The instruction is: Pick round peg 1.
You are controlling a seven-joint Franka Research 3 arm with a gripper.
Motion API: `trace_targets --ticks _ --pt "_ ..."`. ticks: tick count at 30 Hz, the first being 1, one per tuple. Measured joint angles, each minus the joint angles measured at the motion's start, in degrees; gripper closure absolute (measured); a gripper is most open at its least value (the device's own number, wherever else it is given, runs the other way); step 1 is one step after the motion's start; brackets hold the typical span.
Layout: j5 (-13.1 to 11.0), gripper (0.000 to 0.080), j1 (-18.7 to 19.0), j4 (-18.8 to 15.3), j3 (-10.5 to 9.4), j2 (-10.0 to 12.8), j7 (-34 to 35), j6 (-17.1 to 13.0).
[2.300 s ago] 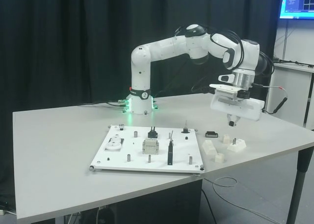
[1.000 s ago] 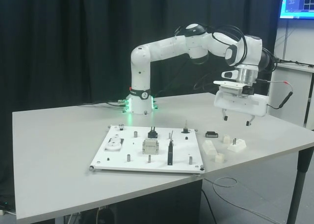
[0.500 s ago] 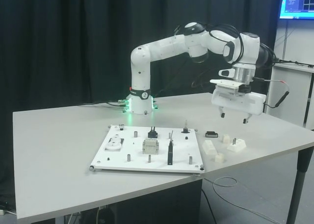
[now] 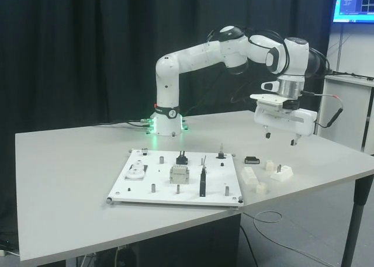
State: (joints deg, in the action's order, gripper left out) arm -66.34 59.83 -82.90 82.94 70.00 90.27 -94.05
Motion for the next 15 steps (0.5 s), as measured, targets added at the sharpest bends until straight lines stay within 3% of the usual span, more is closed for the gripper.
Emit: trace_targets --ticks 15 --pt "-0.43 0.0003 0.19 -0.18 -1.11 0.69 1.53 0.30"
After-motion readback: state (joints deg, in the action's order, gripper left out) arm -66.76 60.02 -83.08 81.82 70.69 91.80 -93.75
